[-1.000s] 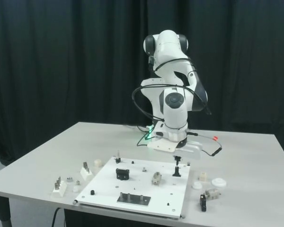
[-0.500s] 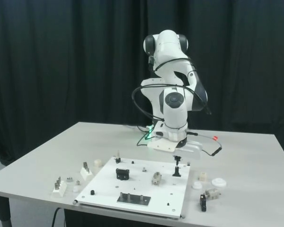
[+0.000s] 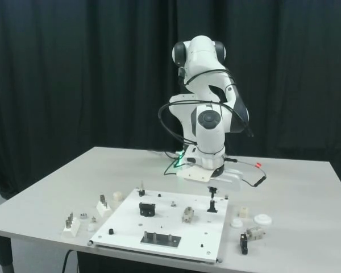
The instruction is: Insert USB.
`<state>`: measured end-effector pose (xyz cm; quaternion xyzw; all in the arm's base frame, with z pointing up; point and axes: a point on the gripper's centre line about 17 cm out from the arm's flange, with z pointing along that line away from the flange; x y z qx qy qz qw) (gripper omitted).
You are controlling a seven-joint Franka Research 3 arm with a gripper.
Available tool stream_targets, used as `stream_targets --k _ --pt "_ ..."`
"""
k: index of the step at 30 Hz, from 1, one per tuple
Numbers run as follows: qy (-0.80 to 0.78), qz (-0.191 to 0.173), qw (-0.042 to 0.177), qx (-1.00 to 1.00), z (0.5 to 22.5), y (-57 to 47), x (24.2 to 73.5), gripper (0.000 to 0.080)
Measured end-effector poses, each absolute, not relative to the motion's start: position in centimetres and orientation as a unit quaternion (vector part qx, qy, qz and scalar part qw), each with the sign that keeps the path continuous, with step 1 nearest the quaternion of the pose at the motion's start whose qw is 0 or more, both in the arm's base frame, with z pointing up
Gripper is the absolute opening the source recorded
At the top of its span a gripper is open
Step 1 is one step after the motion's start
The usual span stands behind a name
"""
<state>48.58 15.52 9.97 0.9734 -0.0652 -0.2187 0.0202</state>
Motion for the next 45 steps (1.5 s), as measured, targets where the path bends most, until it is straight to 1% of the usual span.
stream_targets --k 35,45 --pt "-0.054 -0.214 0.019 0.975 9.77 15.82 47.82 0.0070" --pt "-0.055 -0.200 0.016 0.978 9.71 15.73 47.82 0.0070"
